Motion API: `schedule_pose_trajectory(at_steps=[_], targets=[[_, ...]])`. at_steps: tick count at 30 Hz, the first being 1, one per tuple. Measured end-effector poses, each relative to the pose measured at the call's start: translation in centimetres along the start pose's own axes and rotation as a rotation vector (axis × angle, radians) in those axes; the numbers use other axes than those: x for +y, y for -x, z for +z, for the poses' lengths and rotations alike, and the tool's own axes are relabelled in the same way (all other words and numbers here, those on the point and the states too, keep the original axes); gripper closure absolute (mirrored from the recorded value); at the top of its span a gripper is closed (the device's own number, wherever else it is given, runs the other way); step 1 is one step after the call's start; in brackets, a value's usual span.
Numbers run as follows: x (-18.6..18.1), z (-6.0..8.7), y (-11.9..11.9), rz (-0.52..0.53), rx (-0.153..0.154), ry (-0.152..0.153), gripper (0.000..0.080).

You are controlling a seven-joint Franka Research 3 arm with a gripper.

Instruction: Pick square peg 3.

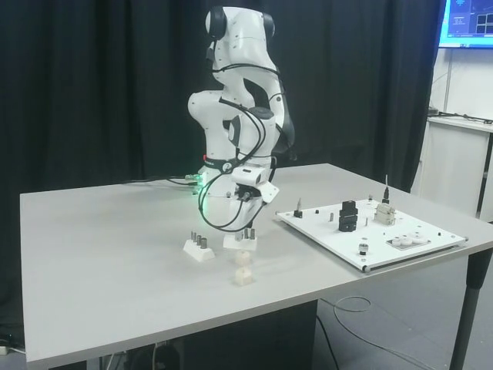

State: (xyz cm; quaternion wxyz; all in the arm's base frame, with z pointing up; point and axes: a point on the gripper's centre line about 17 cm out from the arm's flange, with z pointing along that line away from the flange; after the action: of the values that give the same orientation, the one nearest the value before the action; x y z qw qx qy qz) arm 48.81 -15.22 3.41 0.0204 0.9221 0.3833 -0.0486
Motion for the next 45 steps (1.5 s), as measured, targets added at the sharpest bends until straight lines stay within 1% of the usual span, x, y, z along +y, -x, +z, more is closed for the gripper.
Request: schedule_pose_trajectory(at_steps=[8, 9, 15, 16, 17, 18, 23, 24, 29, 30, 38, 45], targets=[[-0.1, 0.4, -0.3, 0.020, 0.012, -0.005, 0.0003], [-0.1, 0.4, -0.4, 0.021, 0.013, -0.005, 0.0124], [-0.2, 0.4, -0.5, 0.023, 0.015, -0.006, 0.0124], [-0.2, 0.4, -0.5, 0.023, 0.015, -0.006, 0.0286], [-0.2, 0.4, -0.5, 0.023, 0.015, -0.006, 0.0286], [-0.2, 0.4, -0.5, 0.022, 0.015, -0.006, 0.0446], [-0.3, 0.4, -0.6, 0.021, 0.015, -0.006, 0.0446], [-0.3, 0.4, -0.6, 0.021, 0.015, -0.006, 0.0626], [-0.3, 0.4, -0.6, 0.020, 0.015, -0.006, 0.0626], [-0.3, 0.4, -0.6, 0.020, 0.015, -0.006, 0.0687], [0.0, 0.0, -0.8, 0.021, 0.021, 0.001, 0.0687], [0.1, -1.2, -0.9, 0.023, 0.027, -0.001, 0.0687]])
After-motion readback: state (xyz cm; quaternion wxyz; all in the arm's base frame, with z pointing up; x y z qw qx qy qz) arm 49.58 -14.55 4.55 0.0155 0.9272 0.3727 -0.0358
